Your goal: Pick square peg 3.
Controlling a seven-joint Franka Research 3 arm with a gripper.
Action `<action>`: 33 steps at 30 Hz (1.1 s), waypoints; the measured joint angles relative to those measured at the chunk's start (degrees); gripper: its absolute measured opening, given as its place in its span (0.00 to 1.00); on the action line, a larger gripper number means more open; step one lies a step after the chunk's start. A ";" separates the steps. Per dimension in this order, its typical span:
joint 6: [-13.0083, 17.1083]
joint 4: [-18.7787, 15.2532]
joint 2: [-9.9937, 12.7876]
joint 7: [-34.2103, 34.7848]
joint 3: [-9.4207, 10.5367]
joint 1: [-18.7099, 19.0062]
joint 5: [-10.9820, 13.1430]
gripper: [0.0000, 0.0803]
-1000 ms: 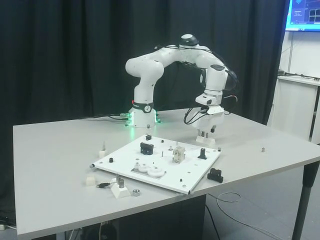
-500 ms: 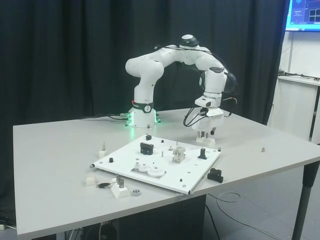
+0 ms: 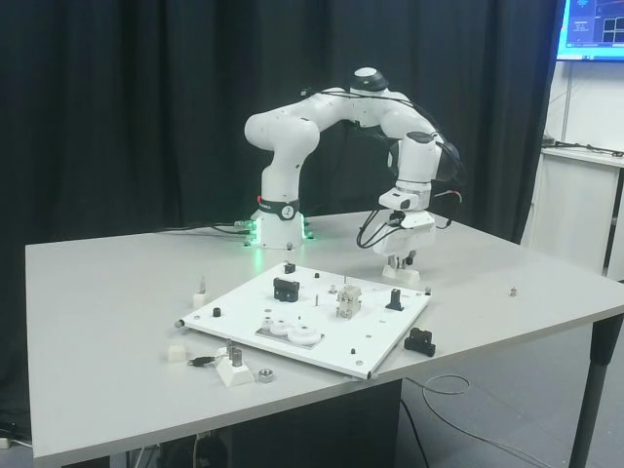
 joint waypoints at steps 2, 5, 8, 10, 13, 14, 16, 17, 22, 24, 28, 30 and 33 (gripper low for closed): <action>0.00 -0.01 0.00 0.00 0.00 0.00 0.00 0.58; 0.00 -0.02 0.00 0.00 0.00 -0.01 0.00 0.58; 0.00 -0.02 -0.04 0.00 0.00 -0.01 0.00 0.58; 0.00 -0.02 -0.08 0.00 0.00 -0.02 0.00 0.14; 0.00 -0.02 -0.17 0.00 0.00 -0.03 0.01 0.14; 0.00 -0.02 -0.20 0.00 0.00 -0.04 0.01 0.14; 0.00 -0.02 -0.25 0.00 0.00 -0.05 0.01 0.14; 0.00 -0.02 -0.26 0.00 0.00 -0.06 0.01 0.14; 0.00 -0.02 -0.30 0.00 -0.05 -0.07 0.01 0.09; 0.00 -0.02 -0.30 0.00 -0.14 -0.07 0.01 0.09; 0.00 -0.02 -0.30 0.00 -0.50 -0.07 -0.08 0.09; -0.01 -0.04 -0.30 0.00 -0.79 -0.07 -0.21 0.09; -0.19 -0.06 -0.38 0.00 -1.49 -0.05 -0.65 0.09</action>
